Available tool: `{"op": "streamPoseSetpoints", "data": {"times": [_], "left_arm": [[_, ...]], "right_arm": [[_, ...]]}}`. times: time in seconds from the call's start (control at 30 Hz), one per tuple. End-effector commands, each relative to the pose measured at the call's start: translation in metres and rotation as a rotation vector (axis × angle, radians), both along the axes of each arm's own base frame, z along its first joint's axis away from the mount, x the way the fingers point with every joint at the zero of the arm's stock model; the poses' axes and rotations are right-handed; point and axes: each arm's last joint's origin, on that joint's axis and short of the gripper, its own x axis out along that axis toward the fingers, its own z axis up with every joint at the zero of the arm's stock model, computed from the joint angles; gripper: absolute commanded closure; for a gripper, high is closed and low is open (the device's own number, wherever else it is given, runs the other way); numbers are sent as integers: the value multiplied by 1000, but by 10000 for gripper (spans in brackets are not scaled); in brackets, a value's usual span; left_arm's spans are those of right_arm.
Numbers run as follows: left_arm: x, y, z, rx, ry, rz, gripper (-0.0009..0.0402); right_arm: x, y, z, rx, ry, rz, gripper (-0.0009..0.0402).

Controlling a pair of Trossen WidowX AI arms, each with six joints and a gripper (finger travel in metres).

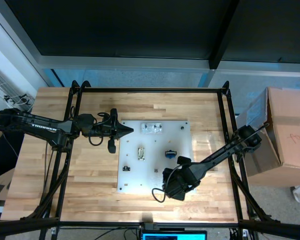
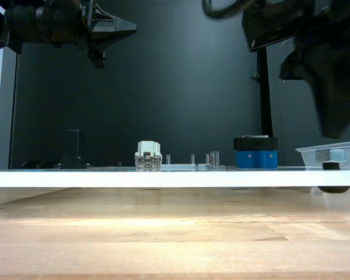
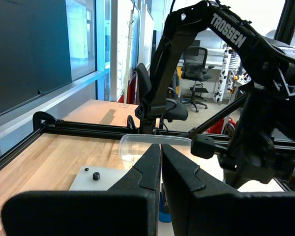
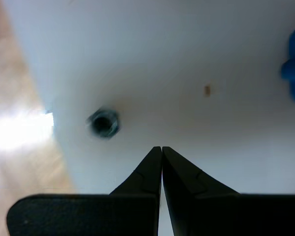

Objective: Unfasten the M12 nut and place it in the container

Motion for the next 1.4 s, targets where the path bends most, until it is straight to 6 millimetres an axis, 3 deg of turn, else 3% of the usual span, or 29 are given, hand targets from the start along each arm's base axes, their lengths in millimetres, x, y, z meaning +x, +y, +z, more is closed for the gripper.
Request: {"op": "streamPoseSetpoints", "data": {"times": [0.03,0.27,0.6,0.97,1.4], "left_arm": [[0,0,0,0,0,0,393],[0,0,0,0,0,0,393],[0,0,0,0,0,0,393],[0,0,0,0,0,0,393],[0,0,0,0,0,0,393]], "right_arm": [[1,2,4,65,13,12,393],[7,10,11,242,-25,105,393],[19,18,-14,242,-24,113,393],[14,14,-24,205,2,105,393],[13,12,-21,180,-3,93,393]]}}
